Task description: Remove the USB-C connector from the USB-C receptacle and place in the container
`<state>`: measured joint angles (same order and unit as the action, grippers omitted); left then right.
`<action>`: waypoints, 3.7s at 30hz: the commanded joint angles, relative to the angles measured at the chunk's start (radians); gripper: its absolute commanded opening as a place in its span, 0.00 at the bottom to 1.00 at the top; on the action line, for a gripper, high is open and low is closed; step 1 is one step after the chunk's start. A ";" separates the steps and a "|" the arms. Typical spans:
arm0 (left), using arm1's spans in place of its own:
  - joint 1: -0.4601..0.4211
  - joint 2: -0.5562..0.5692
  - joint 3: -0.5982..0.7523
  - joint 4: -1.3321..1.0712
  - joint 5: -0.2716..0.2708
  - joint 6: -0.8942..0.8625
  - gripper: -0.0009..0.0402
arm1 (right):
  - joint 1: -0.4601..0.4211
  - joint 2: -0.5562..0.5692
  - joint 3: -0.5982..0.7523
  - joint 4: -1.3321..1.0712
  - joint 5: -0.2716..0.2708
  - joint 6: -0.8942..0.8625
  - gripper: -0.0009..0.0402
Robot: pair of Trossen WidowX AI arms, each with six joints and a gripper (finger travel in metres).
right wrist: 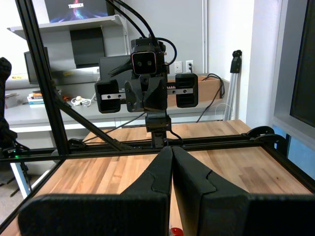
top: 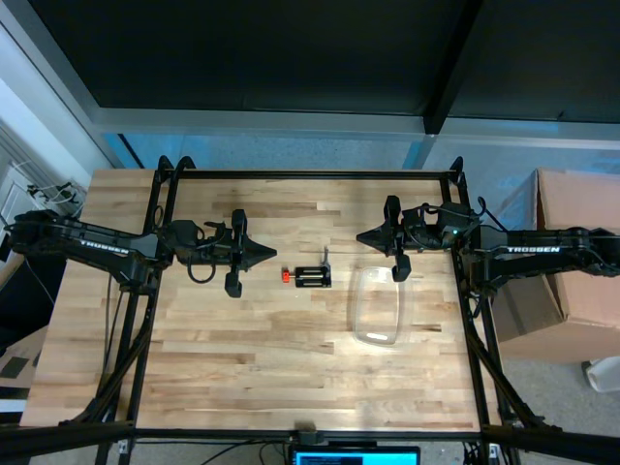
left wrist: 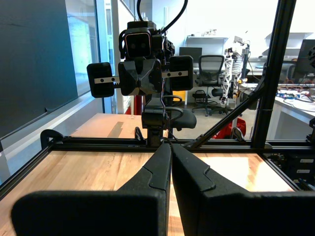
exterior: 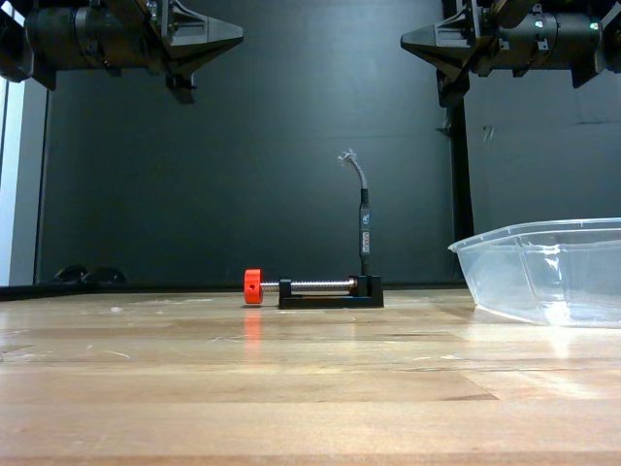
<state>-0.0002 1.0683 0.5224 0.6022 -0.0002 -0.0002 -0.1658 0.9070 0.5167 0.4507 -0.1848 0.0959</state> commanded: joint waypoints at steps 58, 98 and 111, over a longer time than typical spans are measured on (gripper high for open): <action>0.000 0.000 0.000 0.000 0.000 0.000 0.02 | 0.311 0.864 0.977 -1.401 0.195 0.079 0.54; 0.000 0.000 0.000 0.000 0.000 0.000 0.02 | 0.310 0.967 0.976 -1.343 0.219 0.080 0.10; 0.000 0.000 0.000 0.000 0.000 0.000 0.02 | 0.310 0.967 0.976 -1.342 0.219 0.079 0.03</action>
<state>-0.0002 1.0679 0.5224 0.6022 -0.0002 -0.0006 0.1440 1.8748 1.4925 -0.8921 0.0345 0.1749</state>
